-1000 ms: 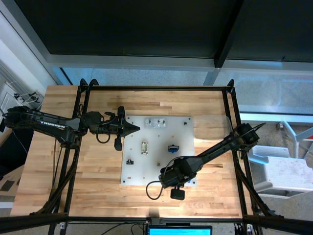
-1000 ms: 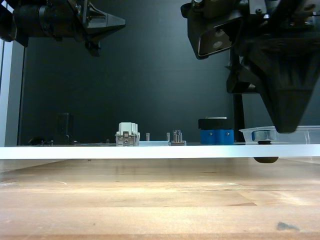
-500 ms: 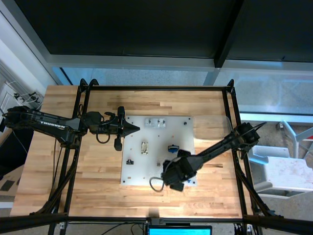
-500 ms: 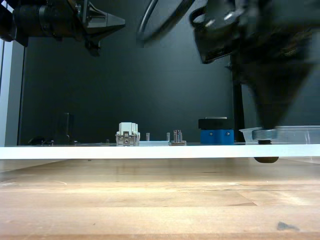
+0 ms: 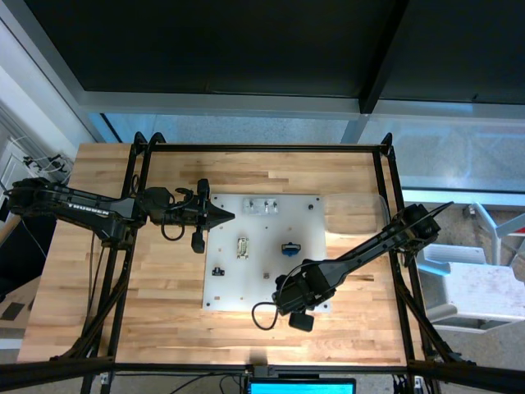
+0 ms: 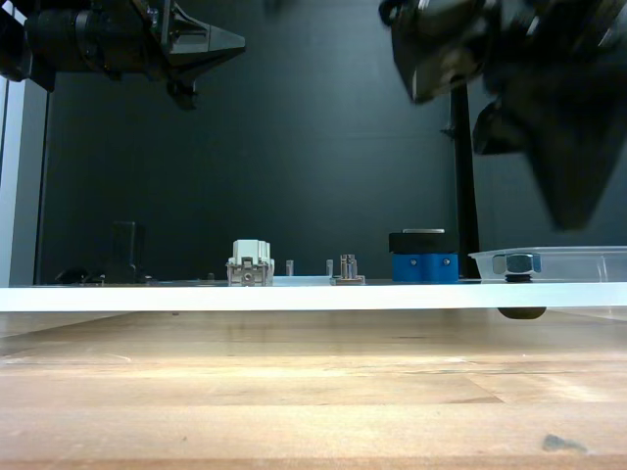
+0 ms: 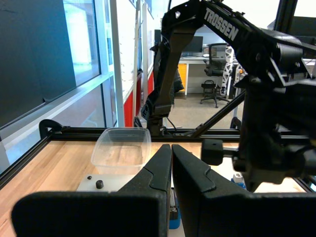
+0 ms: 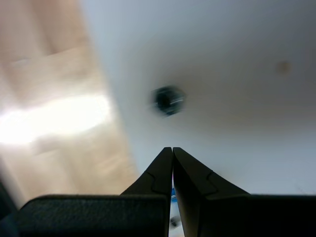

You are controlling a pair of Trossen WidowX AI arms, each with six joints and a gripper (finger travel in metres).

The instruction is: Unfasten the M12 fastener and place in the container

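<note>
The M12 fastener (image 6: 516, 262), a small silver nut, sits on its stud at the white board's (image 5: 238, 283) near right edge, in front of the clear container (image 6: 588, 257). The right wrist view shows the fastener (image 8: 169, 100) blurred on the board, apart from the fingertips. My right gripper (image 6: 571, 220) hangs a little above it, shut with nothing between its fingers (image 8: 172, 149). In the high view the right gripper (image 5: 302, 294) covers the stud. The container (image 5: 354, 213) at the board's far right looks empty. My left gripper (image 5: 228, 216) hovers shut at the board's far left.
On the board stand a blue-and-white knob (image 5: 290, 248), a white connector (image 5: 243, 247), a black post (image 5: 311, 207) at the far right corner and small silver pins (image 5: 261, 206). A black frame rail (image 5: 262, 148) borders the table.
My right gripper has risen off the nut and turned about its wrist. The nut stays on its stud. The left arm has not moved.
</note>
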